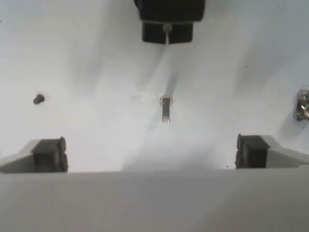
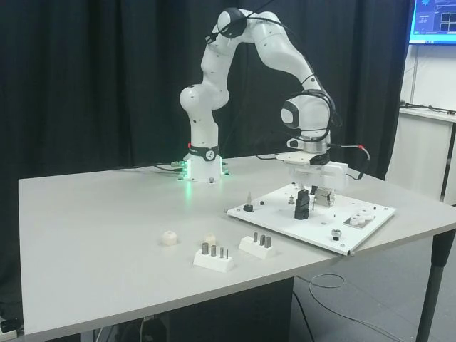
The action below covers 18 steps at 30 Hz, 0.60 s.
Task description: Pick square peg 2.
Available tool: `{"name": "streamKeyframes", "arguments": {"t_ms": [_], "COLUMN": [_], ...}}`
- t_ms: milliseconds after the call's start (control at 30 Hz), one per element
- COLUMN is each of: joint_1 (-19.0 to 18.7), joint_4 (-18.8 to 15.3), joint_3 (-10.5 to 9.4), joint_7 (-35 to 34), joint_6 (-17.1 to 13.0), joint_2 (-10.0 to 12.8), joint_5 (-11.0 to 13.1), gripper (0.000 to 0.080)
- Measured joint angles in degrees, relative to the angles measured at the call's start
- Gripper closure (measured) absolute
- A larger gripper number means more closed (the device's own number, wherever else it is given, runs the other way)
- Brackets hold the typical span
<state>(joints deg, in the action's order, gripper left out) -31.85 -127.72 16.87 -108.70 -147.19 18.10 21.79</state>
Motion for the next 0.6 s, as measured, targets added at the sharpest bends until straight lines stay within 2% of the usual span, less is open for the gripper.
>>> {"name": "streamKeyframes", "arguments": {"t_ms": [200, 233, 600], "joint_1": [0.00, 0.00, -0.03], "joint_4": [0.73, 0.78, 1.09], "joint_3": [0.44, 0.51, 0.91], "joint_7": [-0.27, -0.27, -0.30], "joint_6": [1.73, 1.89, 2.86], "joint_2": [-0.43, -0.51, -1.26], "joint_5": [-0.15, -0.23, -1.13], "gripper": [0.0074, 0.0006, 0.0006]}}
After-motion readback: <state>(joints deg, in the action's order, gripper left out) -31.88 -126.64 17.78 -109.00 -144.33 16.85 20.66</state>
